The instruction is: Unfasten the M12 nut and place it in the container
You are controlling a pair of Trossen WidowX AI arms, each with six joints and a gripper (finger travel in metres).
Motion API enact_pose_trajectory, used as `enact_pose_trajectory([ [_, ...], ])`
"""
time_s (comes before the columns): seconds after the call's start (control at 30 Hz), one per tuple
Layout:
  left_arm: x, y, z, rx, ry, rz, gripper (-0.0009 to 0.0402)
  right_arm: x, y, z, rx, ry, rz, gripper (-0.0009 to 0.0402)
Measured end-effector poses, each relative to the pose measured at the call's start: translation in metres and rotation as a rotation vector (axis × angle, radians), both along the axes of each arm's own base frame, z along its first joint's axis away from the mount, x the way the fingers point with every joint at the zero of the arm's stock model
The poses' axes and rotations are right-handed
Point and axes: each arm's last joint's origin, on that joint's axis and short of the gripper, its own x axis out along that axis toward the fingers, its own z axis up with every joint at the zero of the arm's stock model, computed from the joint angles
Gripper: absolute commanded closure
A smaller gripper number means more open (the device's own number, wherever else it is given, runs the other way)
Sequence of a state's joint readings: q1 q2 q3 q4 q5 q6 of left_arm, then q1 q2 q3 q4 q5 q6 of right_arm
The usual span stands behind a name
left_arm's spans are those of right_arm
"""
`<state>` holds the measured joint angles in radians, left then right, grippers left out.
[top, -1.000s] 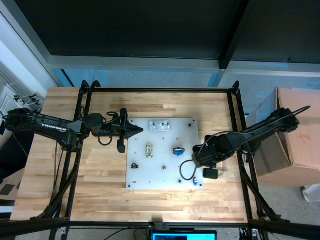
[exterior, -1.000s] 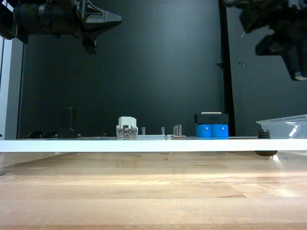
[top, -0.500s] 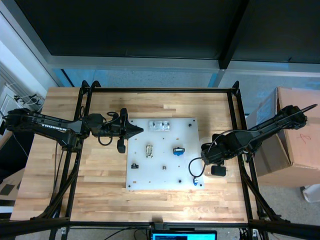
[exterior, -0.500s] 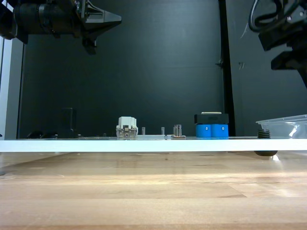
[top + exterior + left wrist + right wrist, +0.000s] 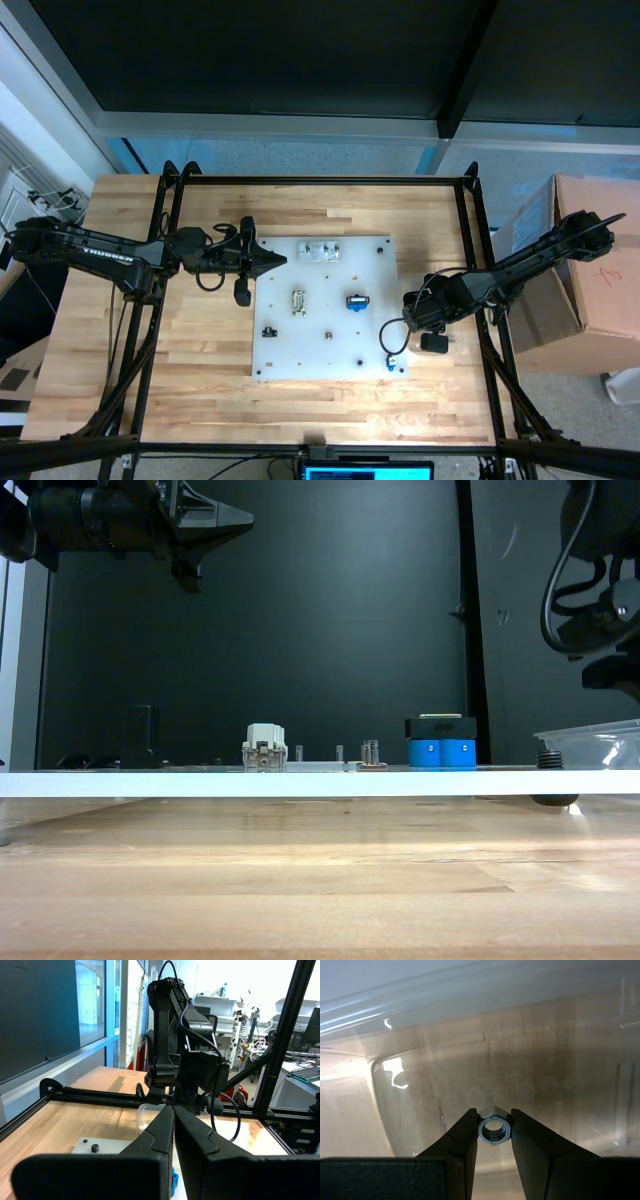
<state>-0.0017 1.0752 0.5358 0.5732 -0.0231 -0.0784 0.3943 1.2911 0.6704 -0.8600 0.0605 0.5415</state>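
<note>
- Right gripper (image 5: 493, 1119) hangs just off the white board's (image 5: 300, 340) right edge, over the clear container (image 5: 545, 1075). Its fingers are pinched close on the silver nut (image 5: 494, 1131), held by its flats with the threaded hole facing the wrist camera.
- The nut is clear of its seat, in the air above the container's floor.
- The black stud (image 5: 547, 760) stands at the board's near right edge with its ribs showing.
- Left gripper (image 5: 173, 1108) hovers high over the board's left edge, pointing across it. Its fingers are pressed tip to tip and hold nothing.
- The board lies on a pale wood-plank table (image 5: 200, 350) ringed by a black frame (image 5: 320, 181).
- A cardboard box (image 5: 590, 270) sits right of the board, beyond the table.
- Behind the board hangs a dark backdrop (image 5: 350, 630); the left wrist view shows bright windows (image 5: 90, 1000) and lab benches.
</note>
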Motion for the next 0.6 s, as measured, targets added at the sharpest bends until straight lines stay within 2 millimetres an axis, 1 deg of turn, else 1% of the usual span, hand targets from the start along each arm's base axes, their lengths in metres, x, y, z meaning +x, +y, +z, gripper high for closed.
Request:
enact_pose_trajectory([
  [0.13,0.0000,0.0000,0.0000,0.000,0.000,0.000,0.0393,-0.0028,-0.0012,-0.0071,0.000,0.001,-0.003,0.0353],
  [0.43,0.0000,0.0000,0.0000,0.000,0.000,0.000,0.0393,-0.0037,-0.0016,-0.0095,0.003,0.001,-0.027,0.0234],
  [0.6,0.0000,0.0000,0.0001,0.000,0.000,0.000,0.0393,-0.0032,-0.0013,-0.0076,0.003,0.004,-0.028,0.0177],
])
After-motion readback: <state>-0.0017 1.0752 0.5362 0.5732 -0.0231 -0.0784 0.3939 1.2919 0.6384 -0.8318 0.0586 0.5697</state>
